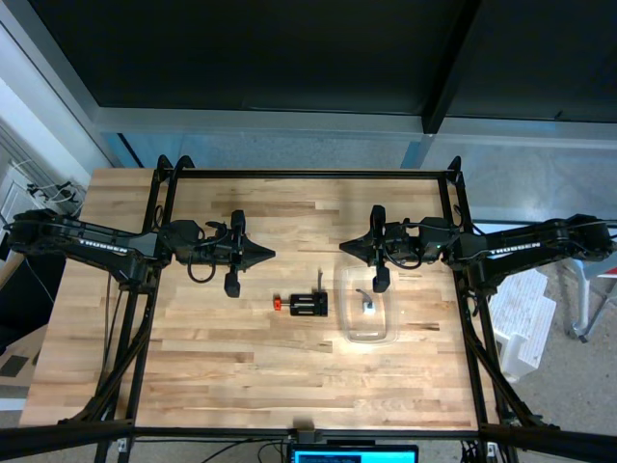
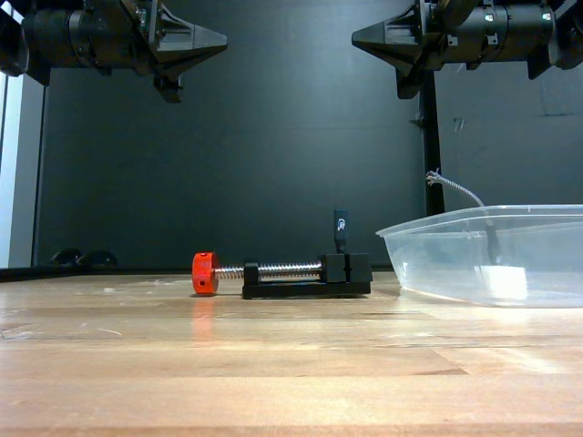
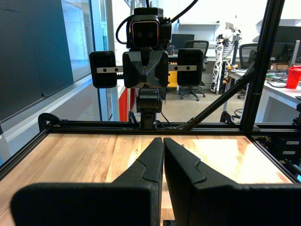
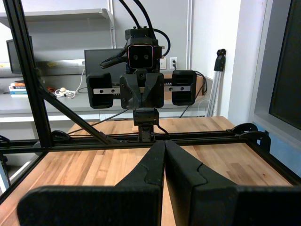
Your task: Pick the USB-C connector and install on taskboard
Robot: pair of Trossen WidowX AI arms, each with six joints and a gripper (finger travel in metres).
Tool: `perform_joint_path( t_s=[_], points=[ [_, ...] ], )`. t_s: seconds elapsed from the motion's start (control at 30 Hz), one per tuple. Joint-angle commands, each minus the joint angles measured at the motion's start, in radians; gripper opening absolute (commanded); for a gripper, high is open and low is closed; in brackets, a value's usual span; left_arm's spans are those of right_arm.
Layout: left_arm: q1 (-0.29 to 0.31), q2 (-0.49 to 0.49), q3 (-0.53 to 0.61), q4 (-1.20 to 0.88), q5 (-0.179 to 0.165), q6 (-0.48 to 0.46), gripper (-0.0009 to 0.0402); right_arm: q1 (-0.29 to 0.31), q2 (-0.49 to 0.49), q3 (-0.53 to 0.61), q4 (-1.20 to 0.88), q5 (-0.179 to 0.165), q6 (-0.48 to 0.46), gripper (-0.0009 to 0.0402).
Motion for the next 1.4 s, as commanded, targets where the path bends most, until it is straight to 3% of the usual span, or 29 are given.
perform_joint_path(
  t_s=[0.03, 0.63, 1.13, 1.4],
  points=[
    [0.001, 0.000, 0.000, 0.000, 0.000, 0.000, 0.0000, 0.000, 0.000, 0.000, 0.000, 0.000, 0.000, 0.0000],
    [0.000, 0.000, 0.000, 0.000, 0.000, 0.000, 0.0000, 0.001, -0.003, 0.017, -0.026, 0.000, 0.018, 0.0000],
    [0.000, 0.000, 0.000, 0.000, 0.000, 0.000, 0.0000, 0.007, 0.062, 0.406, -0.996, -0.001, 0.011, 0.0000],
    [0.000, 0.000, 0.000, 0.000, 0.000, 0.000, 0.0000, 0.016, 0.139, 0.576, -1.358, -0.002, 0.024, 0.0000]
  ],
)
